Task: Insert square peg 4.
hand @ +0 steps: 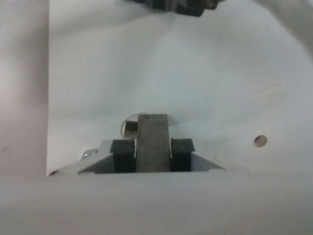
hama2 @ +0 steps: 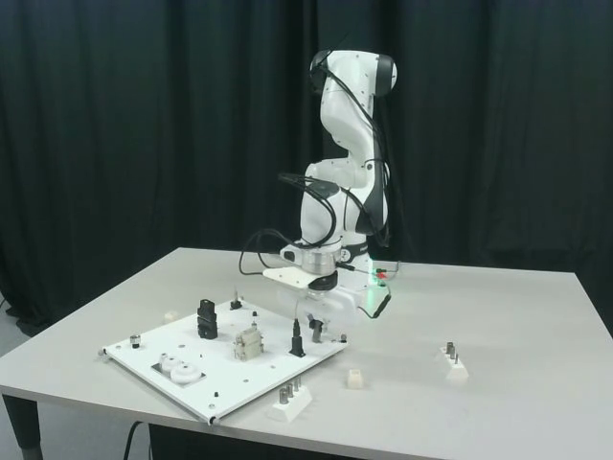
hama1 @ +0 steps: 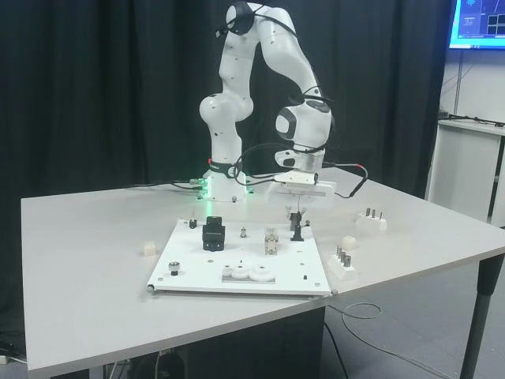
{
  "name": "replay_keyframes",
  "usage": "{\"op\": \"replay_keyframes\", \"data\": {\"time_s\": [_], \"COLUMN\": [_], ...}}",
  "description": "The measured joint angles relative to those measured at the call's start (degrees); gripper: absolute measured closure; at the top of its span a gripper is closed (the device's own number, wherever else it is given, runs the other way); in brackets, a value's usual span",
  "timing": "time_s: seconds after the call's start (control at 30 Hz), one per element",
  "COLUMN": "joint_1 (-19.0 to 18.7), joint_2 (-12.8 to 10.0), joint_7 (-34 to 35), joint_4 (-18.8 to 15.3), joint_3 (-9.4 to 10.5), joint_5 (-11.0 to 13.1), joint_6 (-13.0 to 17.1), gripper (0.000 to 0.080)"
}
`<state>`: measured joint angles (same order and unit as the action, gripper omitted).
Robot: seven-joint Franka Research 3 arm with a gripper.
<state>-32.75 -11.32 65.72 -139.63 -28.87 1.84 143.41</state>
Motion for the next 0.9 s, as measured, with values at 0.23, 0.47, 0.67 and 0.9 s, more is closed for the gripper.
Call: {"op": "replay_keyframes", "data": {"time_s": [0.23, 0.47, 0.67, 0.9], "joint_1": [0.67, 1.25, 1.80, 2.70], "joint_2": [0.24, 1.04, 1.71, 2.31], "joint_7": [0.56, 0.55, 0.53, 0.10], "joint_4": [1.27, 3.28, 4.81, 5.38], "joint_3": [0.00, 0.00, -0.01, -0.01], "joint_5": [-1.76, -3.54, -5.14, -6.06], "joint_6": [-0.10, -3.36, -6.06, -6.82], "gripper": [0.0647, 0.0647, 0.0647, 0.0647]}}
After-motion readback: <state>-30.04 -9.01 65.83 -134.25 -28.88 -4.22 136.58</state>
